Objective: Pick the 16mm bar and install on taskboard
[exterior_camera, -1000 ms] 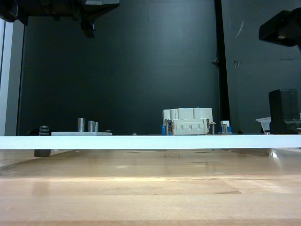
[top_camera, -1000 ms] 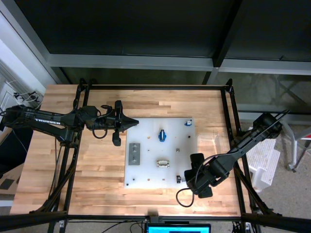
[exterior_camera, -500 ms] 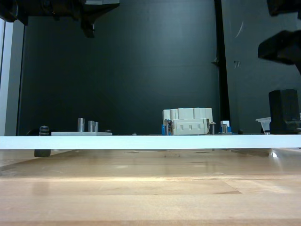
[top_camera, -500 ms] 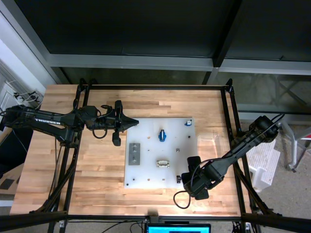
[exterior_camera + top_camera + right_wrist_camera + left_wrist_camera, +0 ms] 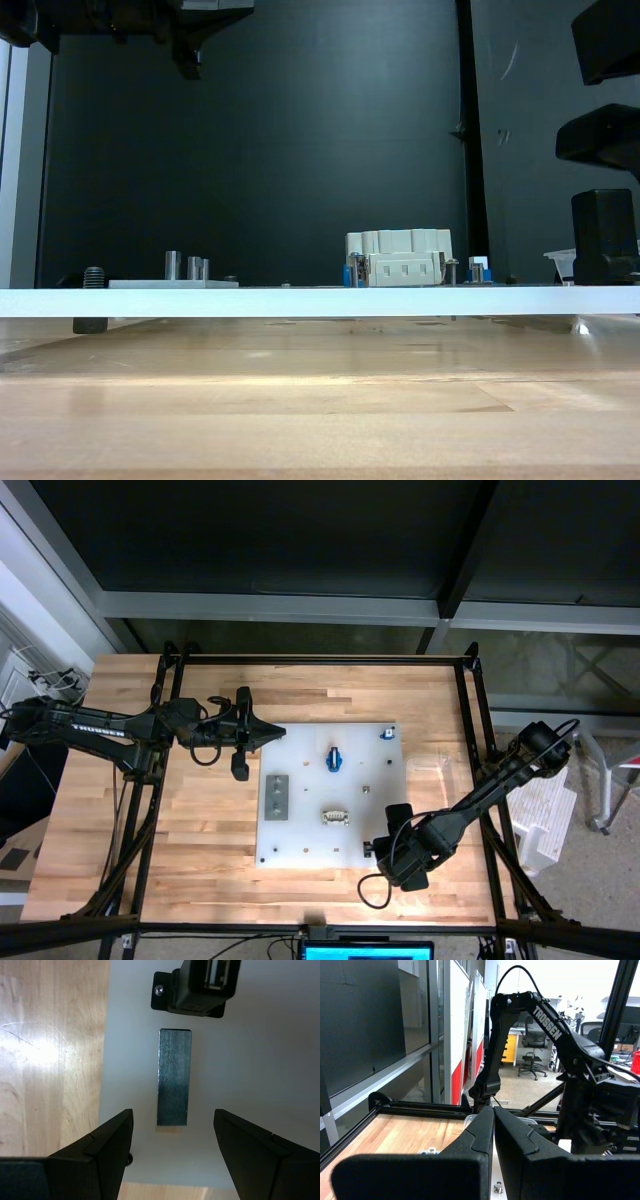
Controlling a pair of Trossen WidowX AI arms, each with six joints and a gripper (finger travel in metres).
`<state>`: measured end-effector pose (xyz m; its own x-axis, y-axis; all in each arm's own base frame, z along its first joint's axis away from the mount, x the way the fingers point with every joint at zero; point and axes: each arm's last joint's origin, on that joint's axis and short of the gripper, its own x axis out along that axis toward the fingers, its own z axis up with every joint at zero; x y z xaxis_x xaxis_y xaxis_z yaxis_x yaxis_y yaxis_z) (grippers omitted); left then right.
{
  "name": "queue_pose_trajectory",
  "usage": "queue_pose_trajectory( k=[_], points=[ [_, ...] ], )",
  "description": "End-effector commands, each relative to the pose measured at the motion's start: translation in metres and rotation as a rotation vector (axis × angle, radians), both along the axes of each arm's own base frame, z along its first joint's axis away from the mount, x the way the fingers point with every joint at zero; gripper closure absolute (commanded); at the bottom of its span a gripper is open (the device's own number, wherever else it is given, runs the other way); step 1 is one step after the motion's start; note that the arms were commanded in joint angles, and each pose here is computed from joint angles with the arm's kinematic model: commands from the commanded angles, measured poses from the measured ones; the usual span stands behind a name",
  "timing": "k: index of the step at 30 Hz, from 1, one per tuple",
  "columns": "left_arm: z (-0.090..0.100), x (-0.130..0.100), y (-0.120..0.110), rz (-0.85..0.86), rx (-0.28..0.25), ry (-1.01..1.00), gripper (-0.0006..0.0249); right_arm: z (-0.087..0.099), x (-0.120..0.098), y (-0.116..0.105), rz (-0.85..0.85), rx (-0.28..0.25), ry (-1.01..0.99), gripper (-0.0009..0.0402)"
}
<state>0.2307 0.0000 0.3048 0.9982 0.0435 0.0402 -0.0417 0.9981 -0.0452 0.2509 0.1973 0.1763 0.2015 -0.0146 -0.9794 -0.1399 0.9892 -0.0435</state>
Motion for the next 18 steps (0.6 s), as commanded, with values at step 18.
queue_pose_trajectory(
  k=[18],
  points=[
    [0.0001,0.0000,0.0000,0.000,0.000,0.000,0.0243,0.0026,-0.0004,0.0015,0.008,0.026,-0.034,0.0239]
  ],
)
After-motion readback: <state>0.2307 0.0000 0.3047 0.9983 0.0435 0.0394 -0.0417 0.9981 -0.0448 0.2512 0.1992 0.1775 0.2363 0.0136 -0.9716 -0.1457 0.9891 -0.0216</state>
